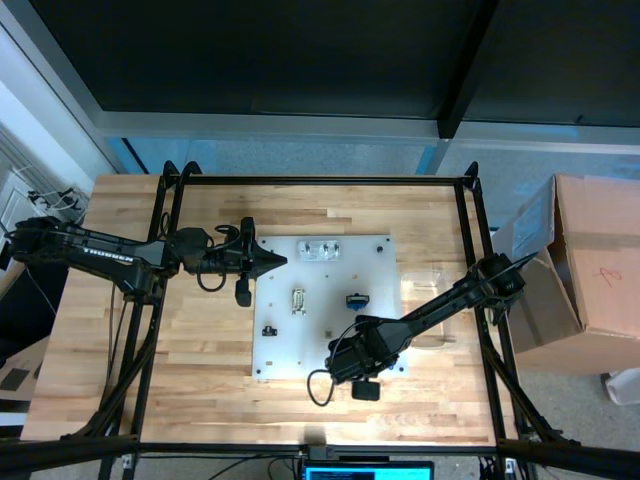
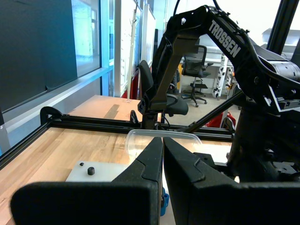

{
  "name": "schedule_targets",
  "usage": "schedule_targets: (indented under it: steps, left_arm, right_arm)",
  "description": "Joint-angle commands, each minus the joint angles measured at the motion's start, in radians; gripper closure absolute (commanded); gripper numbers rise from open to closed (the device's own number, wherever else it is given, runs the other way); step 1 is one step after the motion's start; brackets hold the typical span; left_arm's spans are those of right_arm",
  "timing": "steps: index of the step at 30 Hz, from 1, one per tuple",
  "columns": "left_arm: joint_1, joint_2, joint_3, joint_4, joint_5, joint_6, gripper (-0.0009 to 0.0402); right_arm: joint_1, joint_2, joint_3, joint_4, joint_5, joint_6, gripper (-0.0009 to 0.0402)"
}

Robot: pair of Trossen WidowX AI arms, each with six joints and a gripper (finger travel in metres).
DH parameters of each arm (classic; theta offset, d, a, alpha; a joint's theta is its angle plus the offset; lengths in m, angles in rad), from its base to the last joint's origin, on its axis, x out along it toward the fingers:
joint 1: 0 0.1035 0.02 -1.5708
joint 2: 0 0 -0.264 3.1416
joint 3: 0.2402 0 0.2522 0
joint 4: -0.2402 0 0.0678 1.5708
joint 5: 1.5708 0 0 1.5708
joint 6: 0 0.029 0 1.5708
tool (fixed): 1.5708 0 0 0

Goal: Unfasten the M12 nut and place it in the container

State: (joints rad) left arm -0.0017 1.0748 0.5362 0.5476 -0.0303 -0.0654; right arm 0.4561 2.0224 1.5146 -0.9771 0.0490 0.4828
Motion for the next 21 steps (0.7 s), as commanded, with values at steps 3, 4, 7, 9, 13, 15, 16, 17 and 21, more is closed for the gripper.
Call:
schedule_targets:
  steps: [3, 4, 7, 9, 13, 15, 16, 17, 21]
  left_arm:
    - [0.000, 0.000, 0.000, 0.000, 0.000, 0.000, 0.0393]
    - [0.000, 0.000, 0.000, 0.000, 0.000, 0.000, 0.0393]
    - [0.000, 0.000, 0.000, 0.000, 0.000, 0.000, 0.0393]
    - [0.000, 0.000, 0.000, 0.000, 0.000, 0.000, 0.0393]
    - [0.000, 0.000, 0.000, 0.000, 0.000, 0.000, 0.0393]
    - [0.000, 0.000, 0.000, 0.000, 0.000, 0.000, 0.0393]
    - [0.000, 0.000, 0.000, 0.000, 0.000, 0.000, 0.0393]
    - [0.000, 0.000, 0.000, 0.000, 0.000, 0.000, 0.0393]
    - [0.000, 0.000, 0.000, 0.000, 0.000, 0.000, 0.0393]
  right_arm:
    - [0.000, -0.001, 0.000, 0.004, 0.002, -0.263, 0.0377]
    - [0.000, -0.001, 0.000, 0.004, 0.002, -0.317, 0.0378]
    - [0.000, -0.001, 0.000, 0.003, 0.002, -0.473, 0.0377]
    - [0.000, -0.001, 0.000, 0.003, 0.001, -0.567, 0.0377]
    - [0.000, -0.003, 0.000, 0.004, 0.002, -0.743, 0.0377]
    - [0.000, -0.003, 0.000, 0.006, 0.002, -0.845, 0.0377]
    - [0.000, -0.003, 0.000, 0.006, 0.002, -0.895, 0.0377]
    - [0.000, -0.003, 0.000, 0.007, 0.002, -0.941, 0.0377]
    - [0.000, -0.003, 0.000, 0.007, 0.002, -1.073, 0.0377]
